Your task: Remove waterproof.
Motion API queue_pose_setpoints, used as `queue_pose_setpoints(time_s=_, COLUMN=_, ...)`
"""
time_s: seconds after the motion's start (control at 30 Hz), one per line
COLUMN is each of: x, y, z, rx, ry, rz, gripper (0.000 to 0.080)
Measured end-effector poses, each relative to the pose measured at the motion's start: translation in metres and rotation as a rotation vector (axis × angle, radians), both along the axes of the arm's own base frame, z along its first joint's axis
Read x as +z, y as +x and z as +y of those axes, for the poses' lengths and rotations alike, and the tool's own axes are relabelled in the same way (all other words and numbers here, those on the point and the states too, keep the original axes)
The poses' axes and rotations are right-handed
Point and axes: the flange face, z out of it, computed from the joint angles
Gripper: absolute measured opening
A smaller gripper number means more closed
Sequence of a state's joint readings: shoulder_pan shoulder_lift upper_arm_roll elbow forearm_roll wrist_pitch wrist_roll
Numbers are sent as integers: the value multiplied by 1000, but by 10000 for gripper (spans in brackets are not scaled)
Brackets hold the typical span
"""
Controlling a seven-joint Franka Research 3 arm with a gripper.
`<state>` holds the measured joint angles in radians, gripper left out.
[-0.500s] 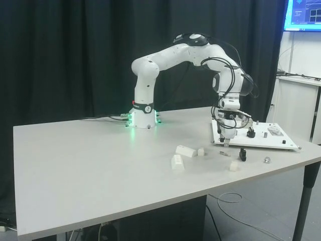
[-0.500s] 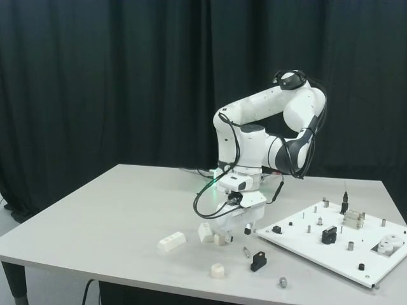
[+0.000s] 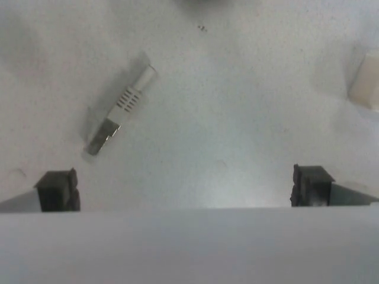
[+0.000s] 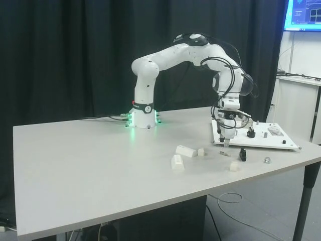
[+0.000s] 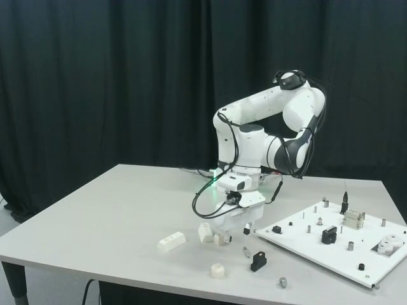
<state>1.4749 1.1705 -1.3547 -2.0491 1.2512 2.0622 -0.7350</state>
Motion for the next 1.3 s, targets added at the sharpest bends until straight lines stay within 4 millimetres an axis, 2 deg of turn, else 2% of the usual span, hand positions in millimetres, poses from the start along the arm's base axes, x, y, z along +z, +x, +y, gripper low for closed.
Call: queue_pose_setpoints(time_s=1.3, x=2, y=3, z=1, rx=7, ry=1, rz=-4, gripper=800)
